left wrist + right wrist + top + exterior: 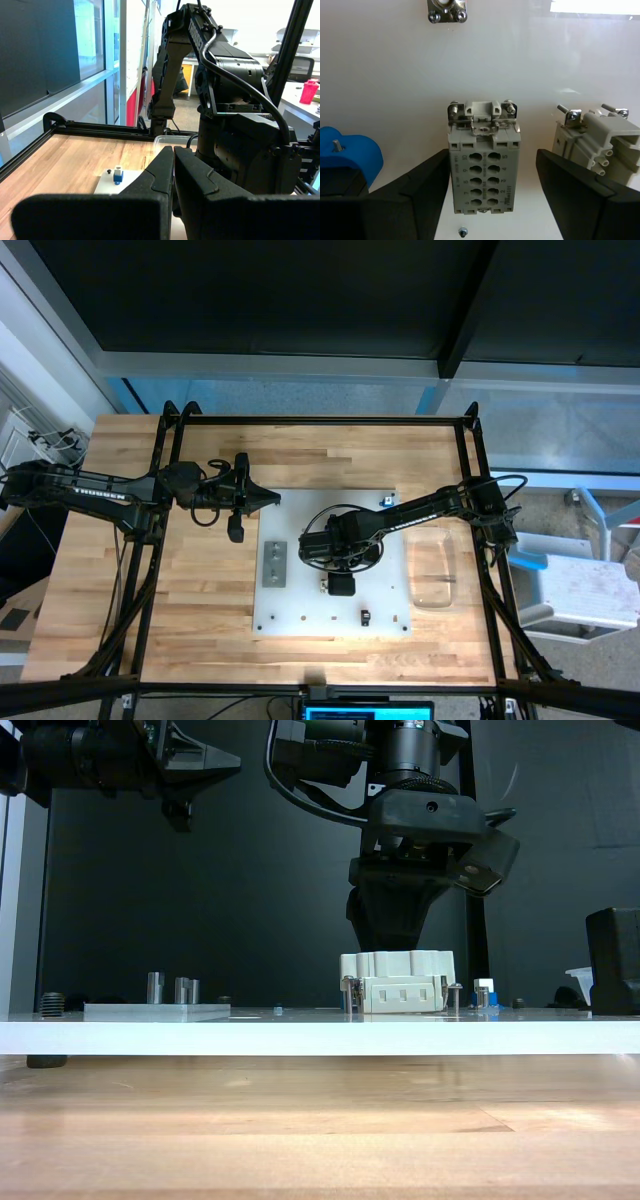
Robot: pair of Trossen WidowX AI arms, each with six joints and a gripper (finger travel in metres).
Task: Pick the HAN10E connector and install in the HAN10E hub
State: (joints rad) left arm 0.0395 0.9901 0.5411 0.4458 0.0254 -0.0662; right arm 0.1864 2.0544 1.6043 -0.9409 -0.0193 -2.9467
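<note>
Hovering directly above the HAN10E connector point(482, 175), an off-white rectangular plastic block with two rows of dark numbered contact holes, the right gripper point(492, 155) pointed straight down. Jaws apart, one black finger point(415, 195) along each long side of the block. A clear gap showed between finger and connector on the hub side. On the other side the finger edge ran close to the block; contact could not be told.

Connector stood on the white plate point(300, 612), contact face up, with a silvery tab and two screws at one short end. Low view put its base at plate level, with the gripper body above it.

HAN10E hub point(600, 145), a beige-white rectangular socket with silvery screws at its end, sat just beside the connector, a strip of bare plate between them. Connector was not seated in it.

Blue rounded plastic part point(347, 155) lay near the connector, opposite the hub. Small silvery flanged fitting point(447, 11) lay beyond the connector's tabbed end. Grey metal block point(275, 563) stood farther to the connector's left, on the same plate. Clear plastic tray point(435, 570) rested to the connector's right, off the plate on the wooden worktop point(150, 590).

Left gripper point(173, 152) hung well away from the connector, to its left and high above plate level. Jaws together, only a thin seam between them.
</note>
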